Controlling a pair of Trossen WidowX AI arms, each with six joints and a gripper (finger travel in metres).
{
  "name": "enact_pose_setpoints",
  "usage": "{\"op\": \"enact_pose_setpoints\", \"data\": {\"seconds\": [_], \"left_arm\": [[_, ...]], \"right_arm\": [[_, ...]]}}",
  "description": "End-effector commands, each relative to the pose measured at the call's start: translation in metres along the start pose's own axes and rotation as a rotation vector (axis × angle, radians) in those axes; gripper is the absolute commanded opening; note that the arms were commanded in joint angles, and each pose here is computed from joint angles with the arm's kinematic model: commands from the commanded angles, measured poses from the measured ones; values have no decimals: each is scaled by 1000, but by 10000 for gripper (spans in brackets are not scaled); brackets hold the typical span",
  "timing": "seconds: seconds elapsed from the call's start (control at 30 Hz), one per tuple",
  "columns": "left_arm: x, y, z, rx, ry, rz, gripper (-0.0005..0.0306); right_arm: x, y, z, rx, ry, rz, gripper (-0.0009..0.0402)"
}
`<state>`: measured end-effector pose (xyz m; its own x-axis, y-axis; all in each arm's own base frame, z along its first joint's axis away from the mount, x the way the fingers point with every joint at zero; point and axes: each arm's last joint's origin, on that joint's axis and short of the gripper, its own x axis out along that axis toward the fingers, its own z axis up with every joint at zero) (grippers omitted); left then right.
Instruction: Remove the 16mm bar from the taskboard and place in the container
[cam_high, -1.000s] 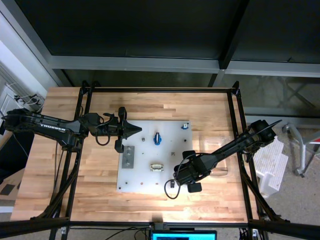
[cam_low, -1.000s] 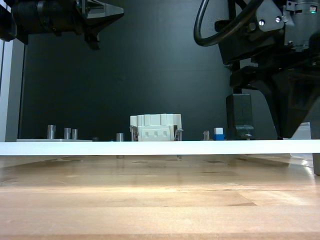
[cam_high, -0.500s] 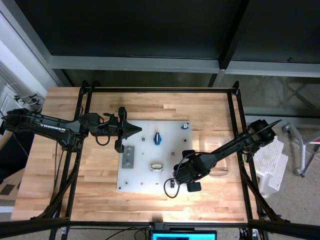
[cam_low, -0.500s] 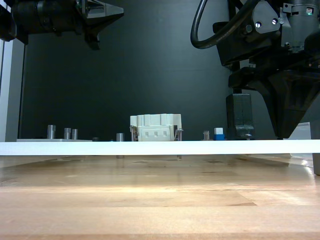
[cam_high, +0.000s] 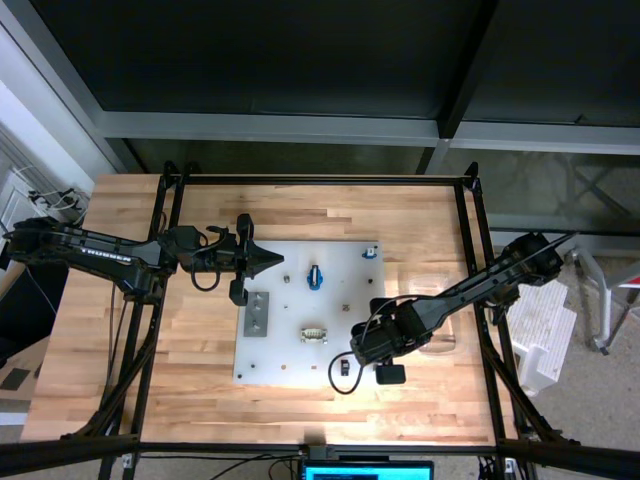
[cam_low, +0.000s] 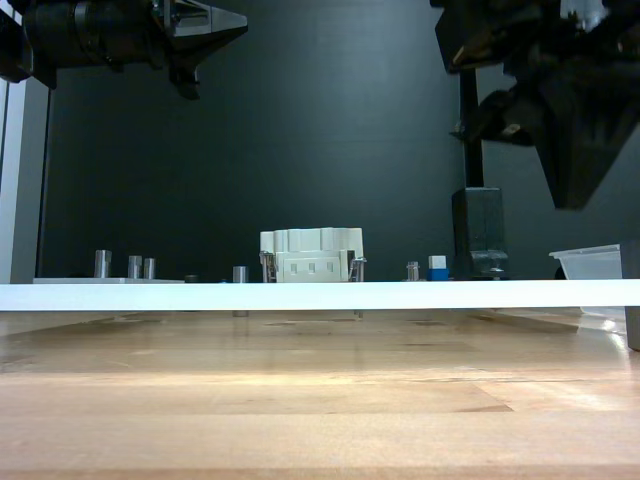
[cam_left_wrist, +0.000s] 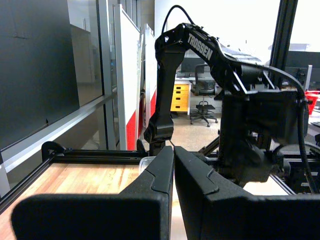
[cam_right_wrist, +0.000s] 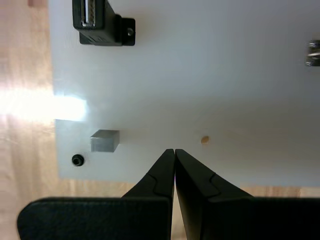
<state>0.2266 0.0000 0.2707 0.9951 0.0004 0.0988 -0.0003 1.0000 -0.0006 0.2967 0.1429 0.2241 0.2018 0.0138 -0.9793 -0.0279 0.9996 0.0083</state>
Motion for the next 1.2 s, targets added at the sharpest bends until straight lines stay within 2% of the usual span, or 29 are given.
{"op": "enact_pose_setpoints", "data": {"seconds": [0.03,0.2,0.47,0.77,0.9,1.0,1.2], "left_arm": [[0,0,0,0,0,0,0],[0,0,0,0,0,0,0],[0,0,0,0,0,0,0],[0,0,0,0,0,0,0],[0,0,0,0,0,0,0],[0,0,0,0,0,0,0],[0,0,0,0,0,0,0]], "right_arm": [[-11,0,0,19,-9,4,0],[-15,3,-1,36,-19,11,0],[-17,22,-6,45,-36,34,0],[-10,32,-6,34,-32,38,0],[-7,34,-5,40,-33,30,2],[-5,34,-5,55,-32,29,22],[3,38,-4,73,-22,25,116]]}}
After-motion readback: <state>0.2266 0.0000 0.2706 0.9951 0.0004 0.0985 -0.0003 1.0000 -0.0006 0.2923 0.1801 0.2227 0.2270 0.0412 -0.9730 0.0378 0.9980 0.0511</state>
